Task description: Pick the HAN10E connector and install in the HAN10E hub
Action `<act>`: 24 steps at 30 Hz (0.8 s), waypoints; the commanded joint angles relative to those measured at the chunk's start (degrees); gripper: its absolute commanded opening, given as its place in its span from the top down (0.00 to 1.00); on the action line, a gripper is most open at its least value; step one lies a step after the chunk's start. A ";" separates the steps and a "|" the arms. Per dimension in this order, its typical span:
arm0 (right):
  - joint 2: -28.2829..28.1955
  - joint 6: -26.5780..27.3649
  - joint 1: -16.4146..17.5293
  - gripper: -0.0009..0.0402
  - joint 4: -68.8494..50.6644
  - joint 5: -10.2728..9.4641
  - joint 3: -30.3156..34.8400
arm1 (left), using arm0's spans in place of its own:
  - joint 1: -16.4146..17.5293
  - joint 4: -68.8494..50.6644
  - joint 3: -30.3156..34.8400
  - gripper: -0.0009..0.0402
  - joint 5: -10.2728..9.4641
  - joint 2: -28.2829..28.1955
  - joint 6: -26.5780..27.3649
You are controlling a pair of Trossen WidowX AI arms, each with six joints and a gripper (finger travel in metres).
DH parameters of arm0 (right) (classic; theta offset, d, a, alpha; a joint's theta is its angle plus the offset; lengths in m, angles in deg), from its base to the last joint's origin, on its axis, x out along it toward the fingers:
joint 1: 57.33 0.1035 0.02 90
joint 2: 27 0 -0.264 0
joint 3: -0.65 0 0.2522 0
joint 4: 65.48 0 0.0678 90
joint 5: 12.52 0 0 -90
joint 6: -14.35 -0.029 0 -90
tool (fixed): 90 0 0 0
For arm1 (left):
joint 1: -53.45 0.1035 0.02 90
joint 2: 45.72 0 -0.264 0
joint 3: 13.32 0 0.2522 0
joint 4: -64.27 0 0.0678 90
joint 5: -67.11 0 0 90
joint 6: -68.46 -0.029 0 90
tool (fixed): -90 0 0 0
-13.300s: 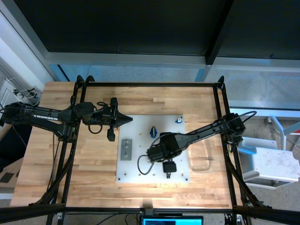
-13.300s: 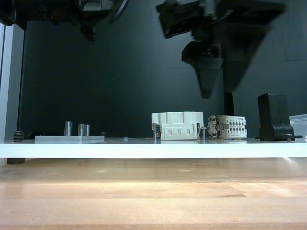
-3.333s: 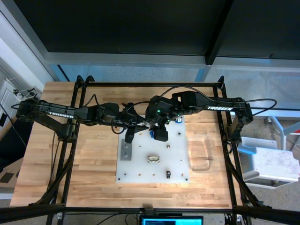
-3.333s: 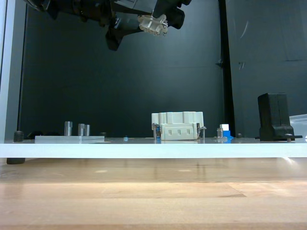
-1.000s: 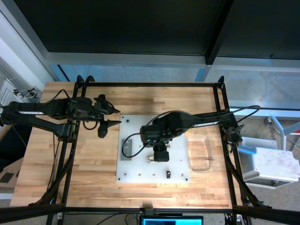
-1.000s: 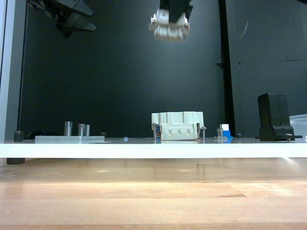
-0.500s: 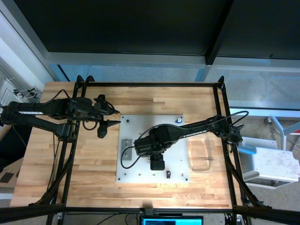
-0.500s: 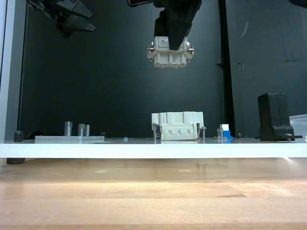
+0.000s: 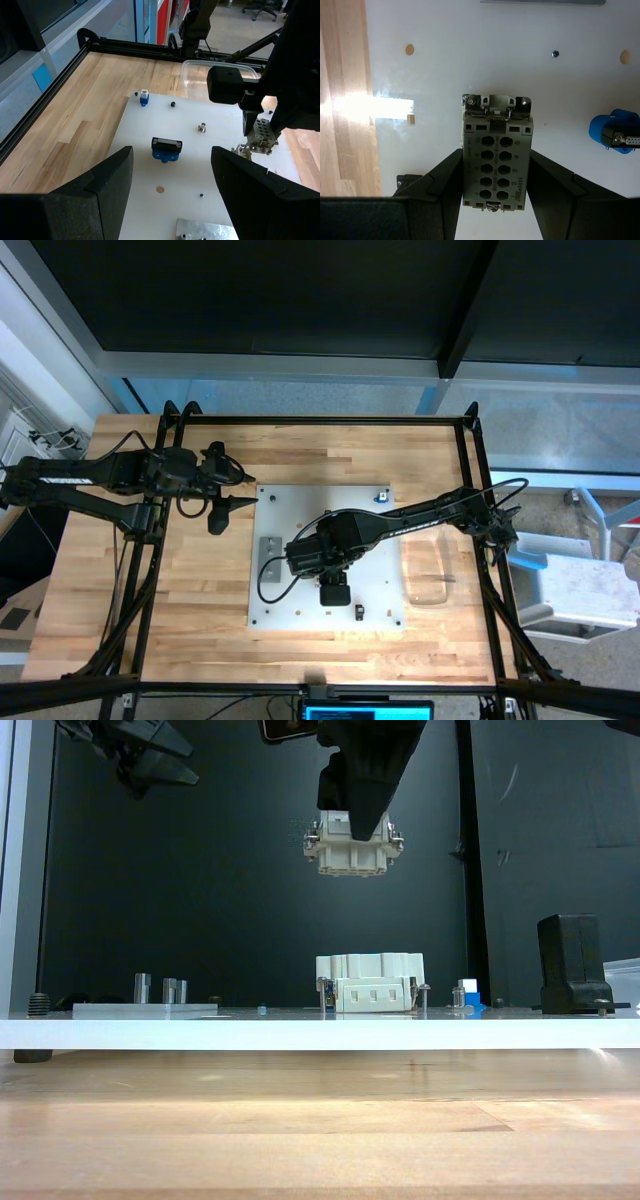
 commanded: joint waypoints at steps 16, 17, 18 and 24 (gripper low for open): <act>0.04 26.45 1.07 0.89 1.46 -0.85 -2.05 | 0.00 0.02 0.02 0.46 0.04 -0.02 0.00; 0.04 31.58 1.20 0.89 1.40 -0.90 -2.12 | 0.00 0.02 0.02 0.46 0.04 -0.02 0.00; 0.04 35.82 1.29 0.89 1.42 -0.90 -2.12 | 0.00 0.02 0.02 0.46 0.04 -0.02 0.00; 0.04 53.13 1.51 0.89 1.60 -0.92 -2.12 | 0.00 0.02 0.02 0.46 0.04 -0.07 0.00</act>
